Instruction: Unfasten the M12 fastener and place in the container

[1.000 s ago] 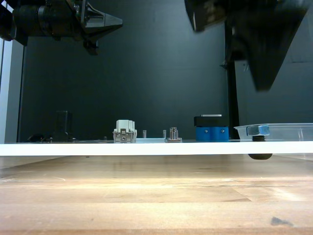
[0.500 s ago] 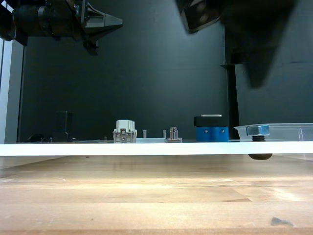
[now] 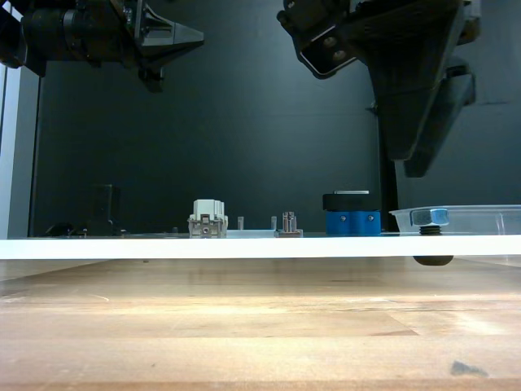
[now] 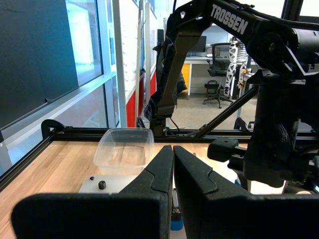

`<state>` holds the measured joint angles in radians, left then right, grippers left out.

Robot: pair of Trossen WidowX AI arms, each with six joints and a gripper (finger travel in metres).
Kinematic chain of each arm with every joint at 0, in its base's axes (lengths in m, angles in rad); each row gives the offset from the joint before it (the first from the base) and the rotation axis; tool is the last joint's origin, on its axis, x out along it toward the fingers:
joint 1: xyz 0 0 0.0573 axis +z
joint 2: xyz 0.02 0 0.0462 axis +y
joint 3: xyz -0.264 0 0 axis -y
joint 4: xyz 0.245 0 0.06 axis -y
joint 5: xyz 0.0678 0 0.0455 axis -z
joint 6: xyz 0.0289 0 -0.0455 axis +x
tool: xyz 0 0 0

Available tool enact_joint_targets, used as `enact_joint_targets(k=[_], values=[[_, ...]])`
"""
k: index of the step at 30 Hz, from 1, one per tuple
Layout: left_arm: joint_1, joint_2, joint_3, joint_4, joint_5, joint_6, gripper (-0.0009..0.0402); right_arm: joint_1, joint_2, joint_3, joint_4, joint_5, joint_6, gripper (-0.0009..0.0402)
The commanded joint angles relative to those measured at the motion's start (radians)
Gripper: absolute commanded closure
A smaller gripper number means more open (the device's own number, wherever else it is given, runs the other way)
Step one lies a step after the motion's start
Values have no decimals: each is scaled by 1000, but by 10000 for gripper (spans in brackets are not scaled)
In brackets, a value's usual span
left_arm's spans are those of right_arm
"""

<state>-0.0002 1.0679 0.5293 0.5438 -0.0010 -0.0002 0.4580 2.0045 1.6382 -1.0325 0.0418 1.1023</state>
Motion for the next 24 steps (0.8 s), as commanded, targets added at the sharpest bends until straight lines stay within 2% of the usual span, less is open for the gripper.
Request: enact_joint_targets(k=[1,5,12,14,24], values=[[0,0,0,0,0,0,393,0,0,-16,1,4,27,147],[0,0,0,0,0,0,393,1,18,-26,1,-2,46,145],[0,0,0,0,0,0,393,0,64,-27,22,-25,45,171],[0,0,0,0,0,0,393,0,66,-28,24,-35,44,182],[0,0,0,0,0,0,393,0,66,-32,36,-34,41,265]])
